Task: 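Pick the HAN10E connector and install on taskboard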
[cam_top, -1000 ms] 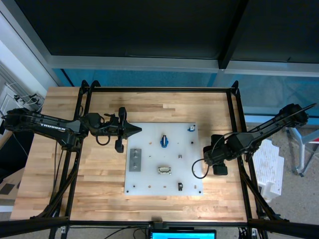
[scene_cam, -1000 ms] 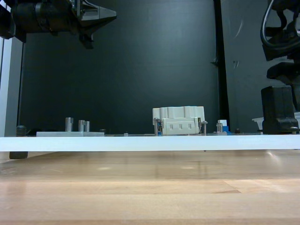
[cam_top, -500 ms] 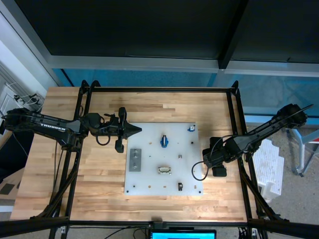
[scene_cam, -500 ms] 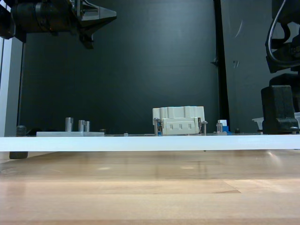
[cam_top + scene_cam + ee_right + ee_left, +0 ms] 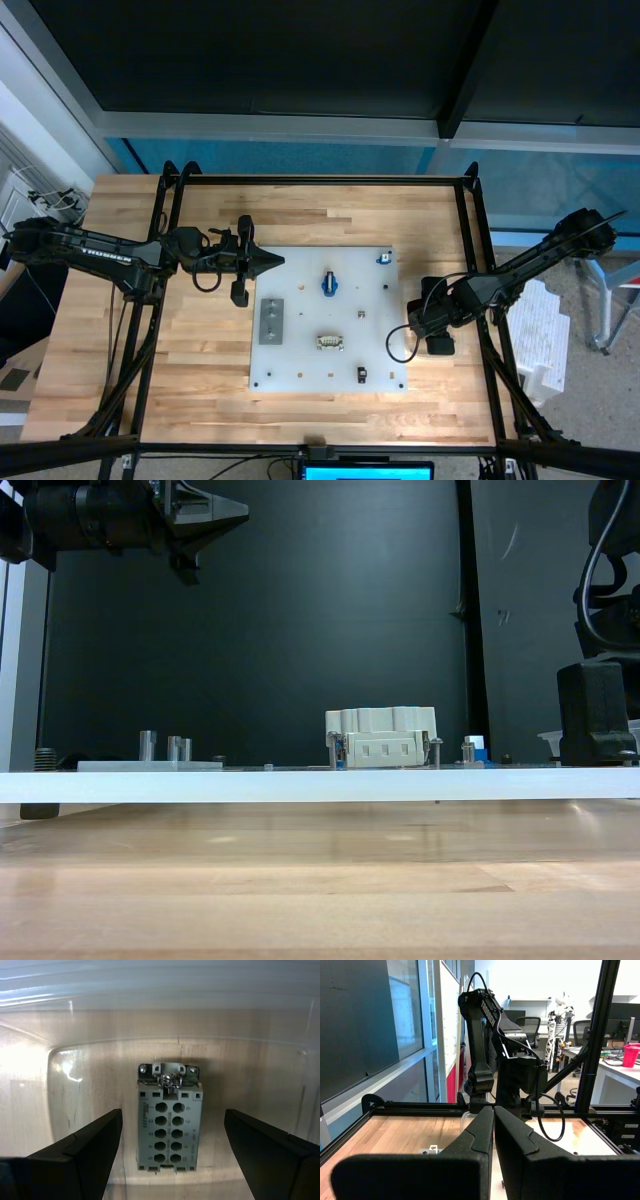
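The HAN10E connector [image 5: 169, 1127], grey with two rows of holes and a silvery bracket at one end, lies flat in a clear plastic tray [image 5: 55, 1060]. My right gripper [image 5: 171, 1115] hangs open above it, one finger on each side and not touching. In the high view the right gripper [image 5: 437, 343] sits just right of the white taskboard [image 5: 300, 375]. My left gripper [image 5: 272, 261] is shut and empty, held high over the taskboard's far left corner; it shows again in the low view [image 5: 238, 517].
The taskboard bears a grey metal block [image 5: 271, 320], a blue part [image 5: 329, 283], a beige socket housing [image 5: 330, 343] and small black parts [image 5: 361, 374]. The black frame rail [image 5: 480, 250] runs close behind the right arm. A white rack [image 5: 545, 340] stands beyond the table's right edge.
The right arm has sunk a little and shifted slightly left over the tray. The left arm has not moved.
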`<state>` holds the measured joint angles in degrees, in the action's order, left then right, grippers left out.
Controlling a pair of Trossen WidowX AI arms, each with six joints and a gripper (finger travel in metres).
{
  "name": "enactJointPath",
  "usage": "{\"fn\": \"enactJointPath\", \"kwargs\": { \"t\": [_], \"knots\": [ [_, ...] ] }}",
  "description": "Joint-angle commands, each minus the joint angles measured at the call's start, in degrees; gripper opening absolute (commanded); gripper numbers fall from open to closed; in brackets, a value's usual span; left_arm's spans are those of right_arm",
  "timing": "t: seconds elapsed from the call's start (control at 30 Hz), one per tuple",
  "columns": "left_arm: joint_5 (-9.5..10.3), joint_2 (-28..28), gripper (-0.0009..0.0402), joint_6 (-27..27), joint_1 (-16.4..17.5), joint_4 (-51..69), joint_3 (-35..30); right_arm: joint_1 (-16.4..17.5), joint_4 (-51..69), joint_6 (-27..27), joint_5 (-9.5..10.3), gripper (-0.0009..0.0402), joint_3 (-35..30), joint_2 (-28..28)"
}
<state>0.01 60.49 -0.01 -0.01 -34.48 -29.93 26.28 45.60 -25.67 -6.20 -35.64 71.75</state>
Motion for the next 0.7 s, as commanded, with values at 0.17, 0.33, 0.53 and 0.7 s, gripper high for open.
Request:
{"fn": "enactJointPath", "kwargs": {
  "t": [0.17,0.33,0.53,0.7],
  "knots": [
    [0.0,0.0,0.0001,0.0,0.0,0.0,-0.02,-0.02,-1.57,0.04,-0.02,0.0253,0.9,0.0],
    [0.0,0.0,0.0001,0.0,0.02,-0.02,-0.02,-0.02,-1.6,0.17,0.02,0.0222,0.9,0.0],
    [0.0,0.0,0.0001,0.0,0.0,-0.02,-0.02,-0.02,-1.57,0.2,0.22,0.0168,0.9,0.0],
    [0.0,0.0,0.0001,0.0,0.0,-0.02,-0.02,-0.02,-1.57,0.2,0.22,0.0123,0.9,0.0]
  ]
}}
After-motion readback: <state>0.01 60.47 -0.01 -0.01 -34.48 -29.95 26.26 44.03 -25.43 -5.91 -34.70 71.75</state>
